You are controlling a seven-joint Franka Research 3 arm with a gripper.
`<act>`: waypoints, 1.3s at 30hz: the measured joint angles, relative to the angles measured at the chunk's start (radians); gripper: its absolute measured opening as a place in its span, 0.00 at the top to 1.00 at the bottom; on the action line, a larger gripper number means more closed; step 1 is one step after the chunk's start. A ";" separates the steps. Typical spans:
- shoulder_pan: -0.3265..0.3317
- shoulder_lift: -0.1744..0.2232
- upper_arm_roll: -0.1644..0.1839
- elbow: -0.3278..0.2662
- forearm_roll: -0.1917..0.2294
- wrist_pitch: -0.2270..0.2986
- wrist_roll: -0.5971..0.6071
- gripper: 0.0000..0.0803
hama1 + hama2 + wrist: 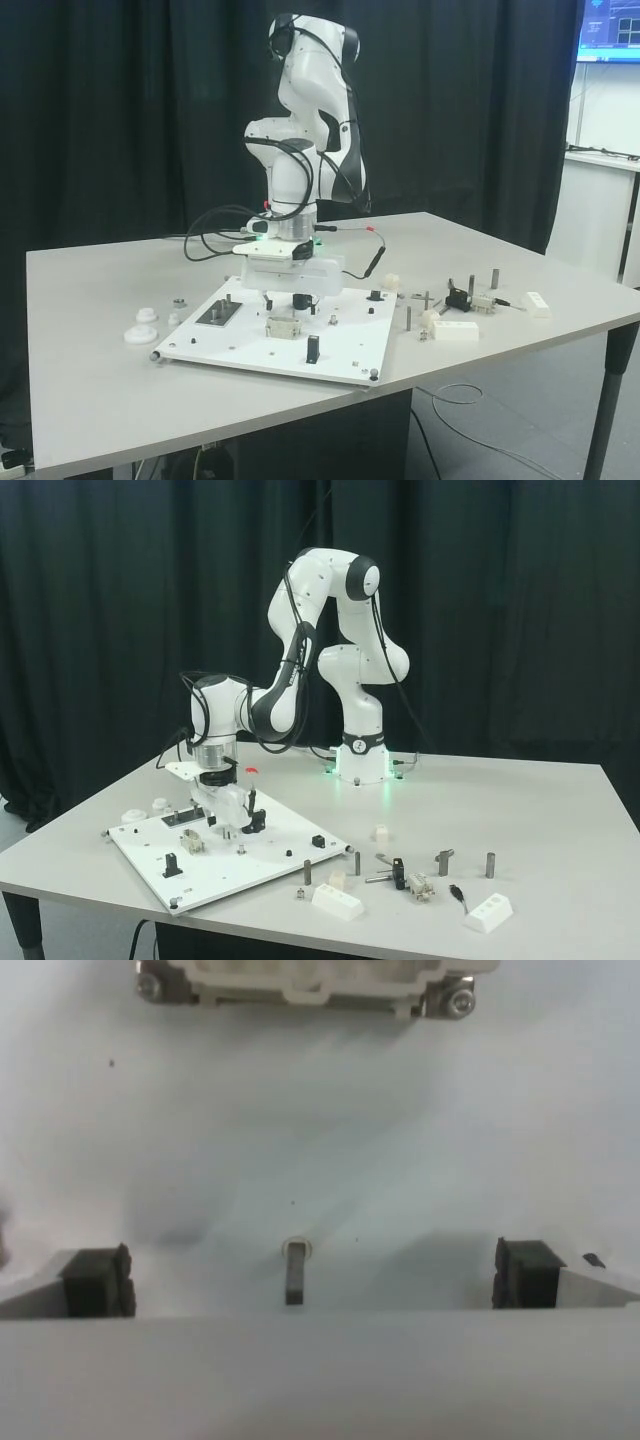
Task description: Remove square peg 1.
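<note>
Peg (294,1272) stands in white board (320,1160) between open end effector (310,1280) fingers.

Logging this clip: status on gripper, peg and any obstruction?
Gripper open, low over white board. Peg upright in board, between fingers, untouched. Nothing blocking it.

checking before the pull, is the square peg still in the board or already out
Still in. The wrist view shows the peg standing upright on the white board, untouched, midway between the open gripper fingers.
</note>
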 joint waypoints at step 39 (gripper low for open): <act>0.003 0.009 -0.001 -0.005 -0.004 -0.004 -0.044 0.39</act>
